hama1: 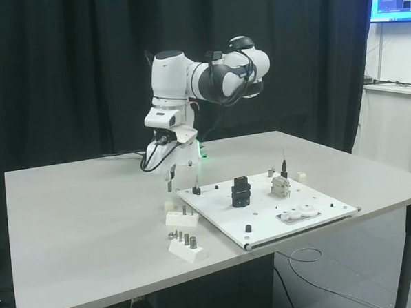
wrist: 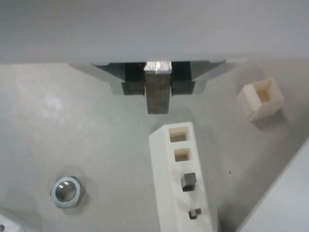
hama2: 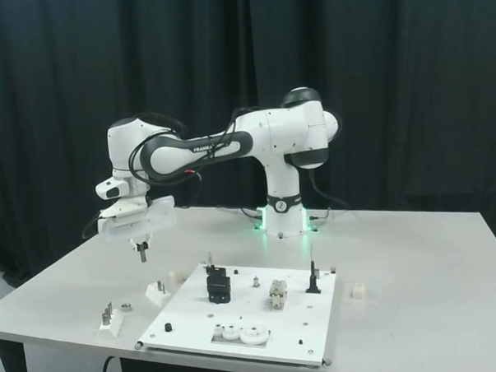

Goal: Insert square peg 3.

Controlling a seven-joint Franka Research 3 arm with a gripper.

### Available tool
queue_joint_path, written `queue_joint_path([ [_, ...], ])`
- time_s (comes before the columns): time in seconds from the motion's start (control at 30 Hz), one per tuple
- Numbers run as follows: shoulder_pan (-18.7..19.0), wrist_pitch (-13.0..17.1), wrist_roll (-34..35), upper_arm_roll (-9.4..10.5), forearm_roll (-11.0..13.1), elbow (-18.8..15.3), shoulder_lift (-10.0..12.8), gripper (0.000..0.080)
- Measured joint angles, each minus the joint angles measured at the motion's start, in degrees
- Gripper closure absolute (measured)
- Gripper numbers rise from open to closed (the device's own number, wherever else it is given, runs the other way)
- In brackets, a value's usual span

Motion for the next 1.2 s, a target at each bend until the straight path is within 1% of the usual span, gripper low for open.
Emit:
queue_joint_path([
  [0.23,-0.6,-0.9,0.8,-0.44,0.0,1.0,0.0,0.0690],
  [0.67,-1.6,-1.1,1.3,-0.80,0.0,2.3,0.0,0.0690],
  [0.93,-2.4,-1.8,1.4,-1.16,0.0,3.0,0.0,0.0690],
  [1.2,-2.4,-3.0,4.9,-1.63,0.0,3.7,0.0,0.0690],
])
